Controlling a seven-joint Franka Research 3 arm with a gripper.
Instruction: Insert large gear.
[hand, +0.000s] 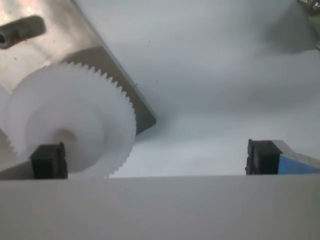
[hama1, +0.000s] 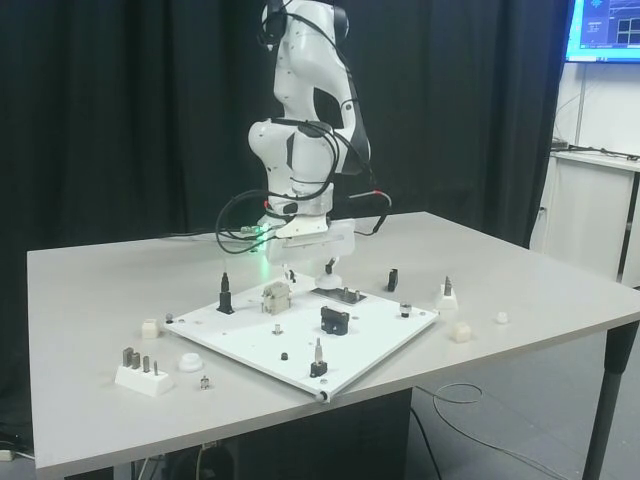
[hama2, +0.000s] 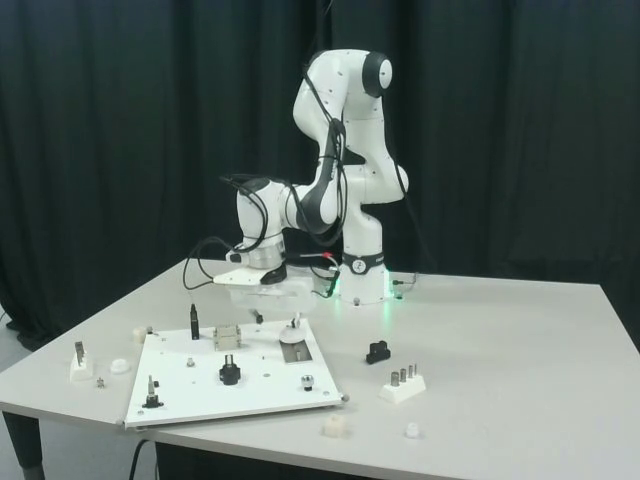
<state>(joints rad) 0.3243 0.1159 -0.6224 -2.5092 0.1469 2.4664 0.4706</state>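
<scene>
Through the wrist view we see the hand (hand: 155, 159) with its two black fingertips (hand: 49, 161) spread wide apart and nothing held between them. One fingertip sits in front of the large gear (hand: 70, 120), a white toothed wheel with a raised hub, which lies on a grey metal plate (hand: 115, 70). A dark peg (hand: 22, 30) stands farther along the same plate. We cannot tell whether the fingertip touches the gear.

From the first room view we see the hand (hama1: 312, 262) hanging low over the far edge of the white board (hama1: 380, 325), with the gear (hama1: 328, 268) just below it on the plate (hama1: 345, 295). On the board we also make out a black post (hama1: 226, 292), a grey block (hama1: 276, 296), a black fixture (hama1: 333, 321) and a small upright pin on a black base (hama1: 318, 360).

The only holder we can see is a white stand (hama1: 140, 375) off the board on the grey counter (hama1: 90, 300), with three grey pegs upright in it. Several small white parts (hama1: 460, 331) lie loose on the counter near the board, and a black piece (hama2: 377, 351) sits apart from it in the second room view.

Black curtains (hama2: 120, 120) hang behind the counter, and a green light (hama2: 338, 285) glows at the arm's base.
</scene>
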